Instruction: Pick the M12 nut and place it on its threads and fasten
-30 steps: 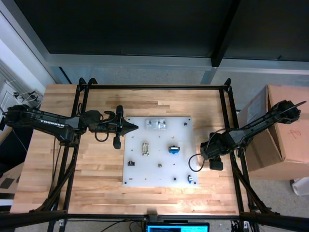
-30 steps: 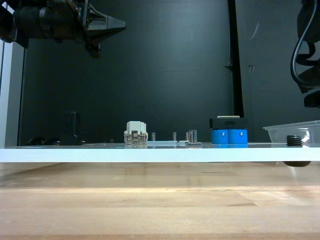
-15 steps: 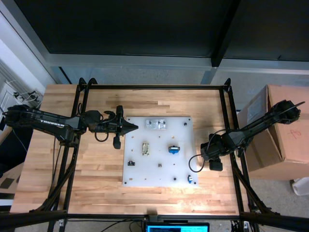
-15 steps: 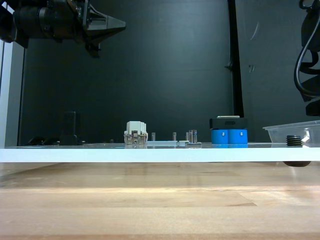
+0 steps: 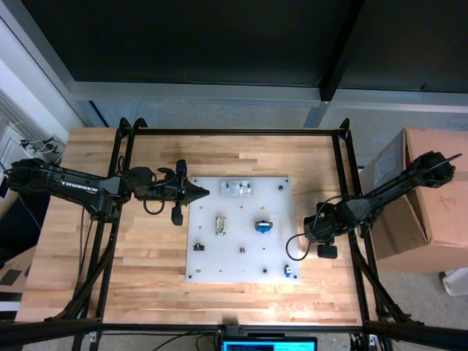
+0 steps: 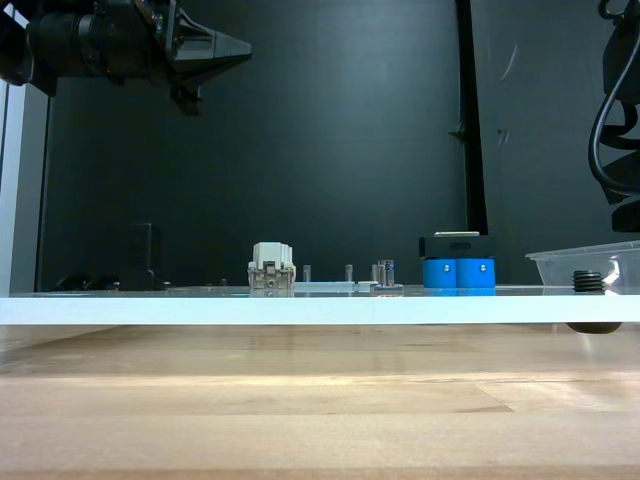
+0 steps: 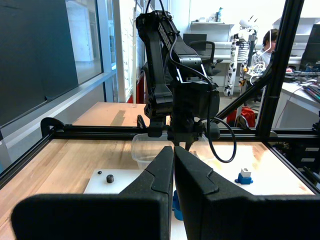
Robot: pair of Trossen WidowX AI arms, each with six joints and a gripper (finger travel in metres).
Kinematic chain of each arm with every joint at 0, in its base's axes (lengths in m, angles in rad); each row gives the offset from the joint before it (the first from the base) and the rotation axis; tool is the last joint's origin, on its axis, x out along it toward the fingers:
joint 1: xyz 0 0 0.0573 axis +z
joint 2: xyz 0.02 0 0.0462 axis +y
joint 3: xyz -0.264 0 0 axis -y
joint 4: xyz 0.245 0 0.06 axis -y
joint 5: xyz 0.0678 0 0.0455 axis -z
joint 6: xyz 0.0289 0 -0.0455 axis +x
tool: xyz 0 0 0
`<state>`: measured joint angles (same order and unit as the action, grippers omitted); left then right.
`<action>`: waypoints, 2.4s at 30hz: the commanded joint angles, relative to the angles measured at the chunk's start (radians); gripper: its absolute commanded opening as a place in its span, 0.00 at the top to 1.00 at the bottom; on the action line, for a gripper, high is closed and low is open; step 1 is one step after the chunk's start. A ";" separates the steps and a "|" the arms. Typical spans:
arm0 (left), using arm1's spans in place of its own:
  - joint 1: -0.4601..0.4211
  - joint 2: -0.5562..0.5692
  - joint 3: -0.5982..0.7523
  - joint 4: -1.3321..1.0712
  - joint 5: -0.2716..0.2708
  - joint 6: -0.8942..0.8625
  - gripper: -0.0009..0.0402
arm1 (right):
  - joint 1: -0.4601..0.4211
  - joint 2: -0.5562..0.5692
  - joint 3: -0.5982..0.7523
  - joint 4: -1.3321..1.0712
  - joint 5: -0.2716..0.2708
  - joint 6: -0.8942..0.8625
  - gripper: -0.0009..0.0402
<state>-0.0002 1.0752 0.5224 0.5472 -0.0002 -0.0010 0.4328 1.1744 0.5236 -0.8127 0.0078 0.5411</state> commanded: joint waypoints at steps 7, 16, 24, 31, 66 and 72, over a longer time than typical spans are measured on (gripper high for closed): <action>0.000 0.000 0.000 0.000 0.000 0.000 0.98 | 0.000 0.000 0.000 0.003 0.000 0.002 0.98; 0.000 0.000 0.000 0.000 0.000 0.000 0.98 | 0.000 0.000 0.010 0.004 0.000 0.001 0.98; 0.000 0.000 0.000 0.000 0.000 0.000 0.98 | 0.002 0.000 0.063 -0.047 -0.006 -0.036 0.98; 0.000 0.000 0.000 0.000 0.000 0.000 0.98 | 0.000 0.018 0.188 -0.111 -0.022 -0.302 0.98; 0.000 0.000 0.000 0.000 0.000 0.000 0.98 | -0.045 0.255 0.250 -0.010 0.029 -0.074 0.52; 0.000 0.000 0.000 0.000 0.000 0.000 0.98 | -0.045 0.279 0.219 0.045 0.029 -0.087 0.52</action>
<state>-0.0002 1.0752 0.5228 0.5472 -0.0006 -0.0006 0.3870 1.4422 0.7437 -0.7696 0.0349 0.4614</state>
